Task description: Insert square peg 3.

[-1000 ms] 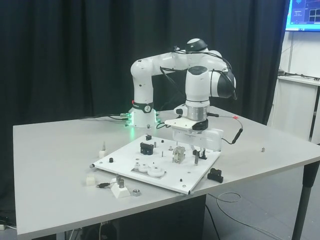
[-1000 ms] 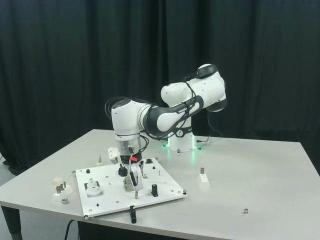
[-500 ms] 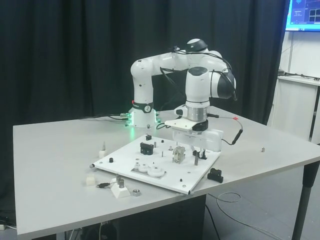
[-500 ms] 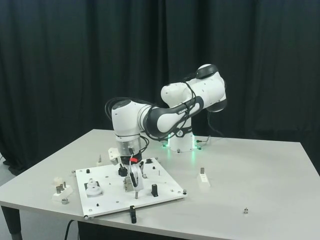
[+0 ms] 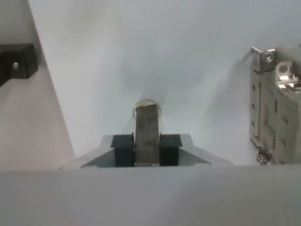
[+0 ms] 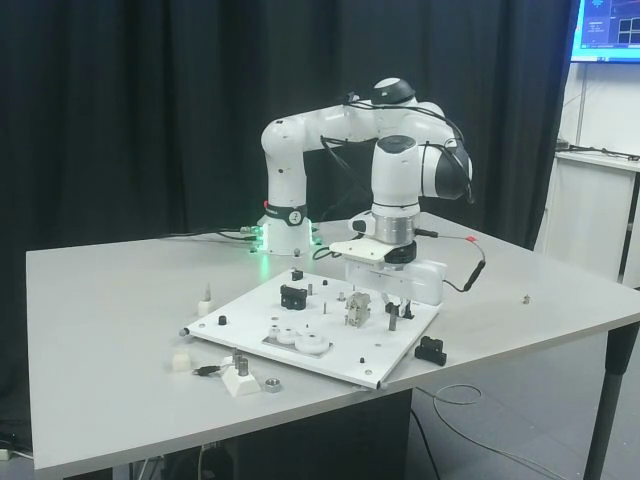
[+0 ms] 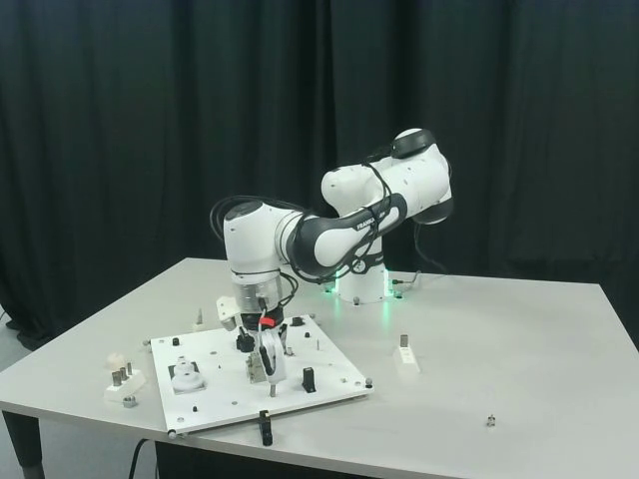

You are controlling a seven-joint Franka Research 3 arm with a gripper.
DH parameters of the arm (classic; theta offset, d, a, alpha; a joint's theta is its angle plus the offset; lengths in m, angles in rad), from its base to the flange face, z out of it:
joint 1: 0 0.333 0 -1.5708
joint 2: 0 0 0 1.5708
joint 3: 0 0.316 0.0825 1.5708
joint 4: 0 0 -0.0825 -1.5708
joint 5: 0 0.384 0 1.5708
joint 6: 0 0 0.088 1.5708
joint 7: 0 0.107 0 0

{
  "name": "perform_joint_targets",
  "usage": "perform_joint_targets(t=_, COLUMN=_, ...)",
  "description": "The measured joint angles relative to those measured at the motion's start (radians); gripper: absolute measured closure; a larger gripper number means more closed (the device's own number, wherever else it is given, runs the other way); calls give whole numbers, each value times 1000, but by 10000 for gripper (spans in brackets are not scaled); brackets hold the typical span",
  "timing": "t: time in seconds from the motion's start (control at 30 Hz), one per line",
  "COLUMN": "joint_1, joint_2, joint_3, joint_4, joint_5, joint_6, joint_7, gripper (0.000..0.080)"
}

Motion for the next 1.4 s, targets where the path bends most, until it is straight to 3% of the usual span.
perform_joint_targets(t=1.4, joint_1=-15, joint_2=0, joint_3=0, joint_4=10, joint_5=7, joint_6=-18, joint_7=83, gripper=693)
